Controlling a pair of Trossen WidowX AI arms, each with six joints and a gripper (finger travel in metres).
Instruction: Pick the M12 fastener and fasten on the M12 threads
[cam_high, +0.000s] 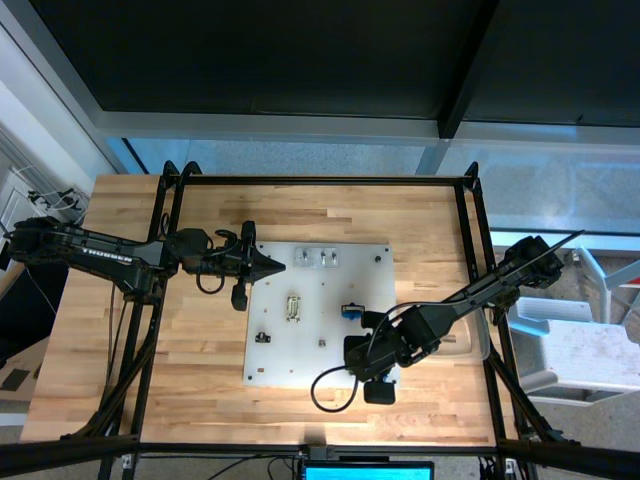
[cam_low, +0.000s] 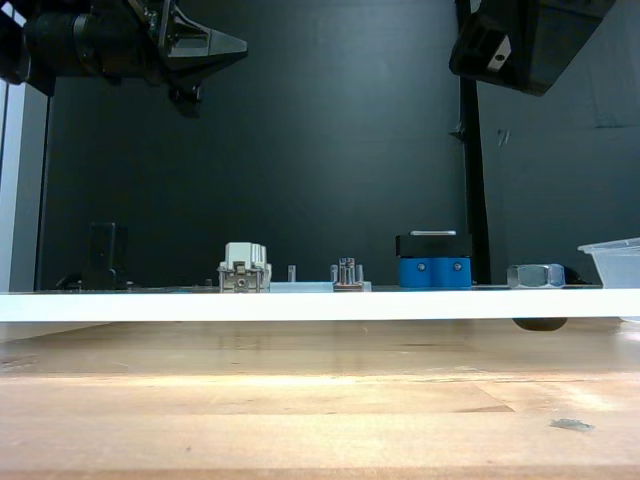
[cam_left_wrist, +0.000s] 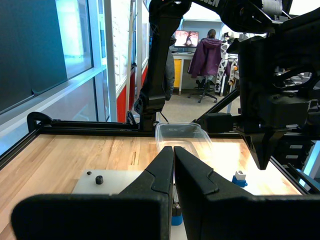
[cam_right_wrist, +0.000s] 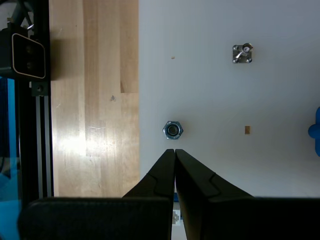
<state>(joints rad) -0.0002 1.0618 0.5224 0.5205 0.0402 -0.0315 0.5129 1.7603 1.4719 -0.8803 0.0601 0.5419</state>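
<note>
The small silver M12 nut (cam_right_wrist: 173, 130) sits flat on the white board (cam_right_wrist: 225, 100) near its near right edge, with a dark centre. In the low view the nut (cam_low: 535, 275) rests at board level on its stud with no ribs showing, in front of the clear tray (cam_low: 612, 258). My right gripper (cam_right_wrist: 174, 150) hangs well above the nut, shut with nothing between its fingers. In the high view the right gripper (cam_high: 358, 355) covers that spot. My left gripper (cam_high: 278, 266) hovers high over the board's far left edge, shut and empty.
A blue connector block (cam_low: 434, 270) stands on the board left of the nut. A grey connector (cam_low: 245, 270) and small silver fittings (cam_low: 347, 273) lie mid-board. A black frame (cam_high: 470, 250) surrounds the wooden table (cam_high: 150, 350). The tray (cam_left_wrist: 182, 134) is right of the board.
</note>
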